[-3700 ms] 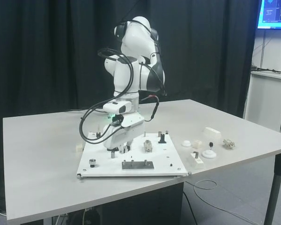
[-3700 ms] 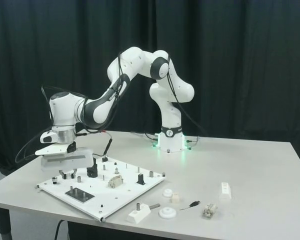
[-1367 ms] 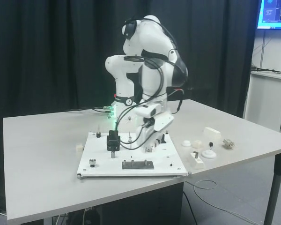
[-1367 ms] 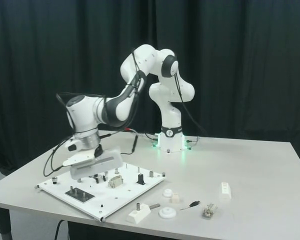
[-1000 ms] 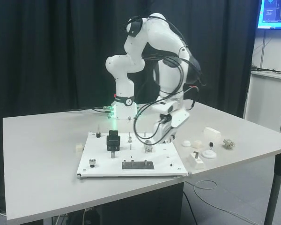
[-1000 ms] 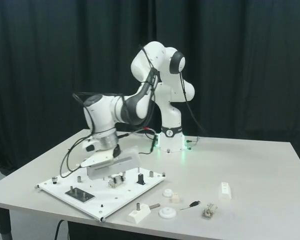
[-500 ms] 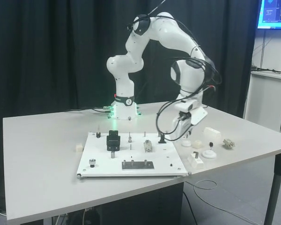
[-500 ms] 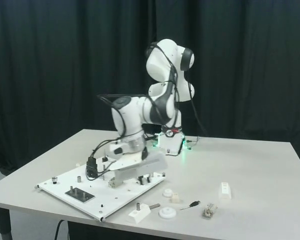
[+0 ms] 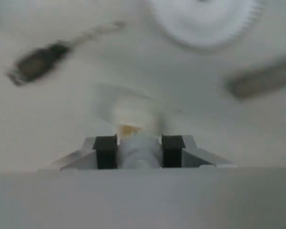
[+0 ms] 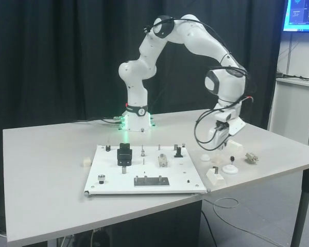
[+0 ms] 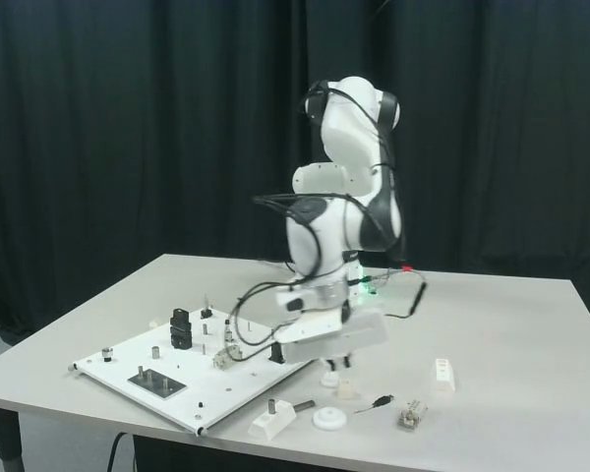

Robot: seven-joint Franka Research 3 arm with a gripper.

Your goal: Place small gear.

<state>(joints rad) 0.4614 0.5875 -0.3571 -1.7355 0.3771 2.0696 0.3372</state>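
The gripper (image 9: pixel 139 151) hangs open above the small gear (image 9: pixel 132 114), beside a large gear (image 9: pixel 203 19) and black-tipped pin (image 9: pixel 38 62).

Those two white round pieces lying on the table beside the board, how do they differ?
The small gear is clearly narrower across than the large gear. The small gear lies close by the gripper, while the large gear sits apart from it, nearer the table's front edge. The large gear shows fine teeth around its rim in the wrist view; the small gear's rim is too blurred to tell. Both are white, round, and lie flat off the board.
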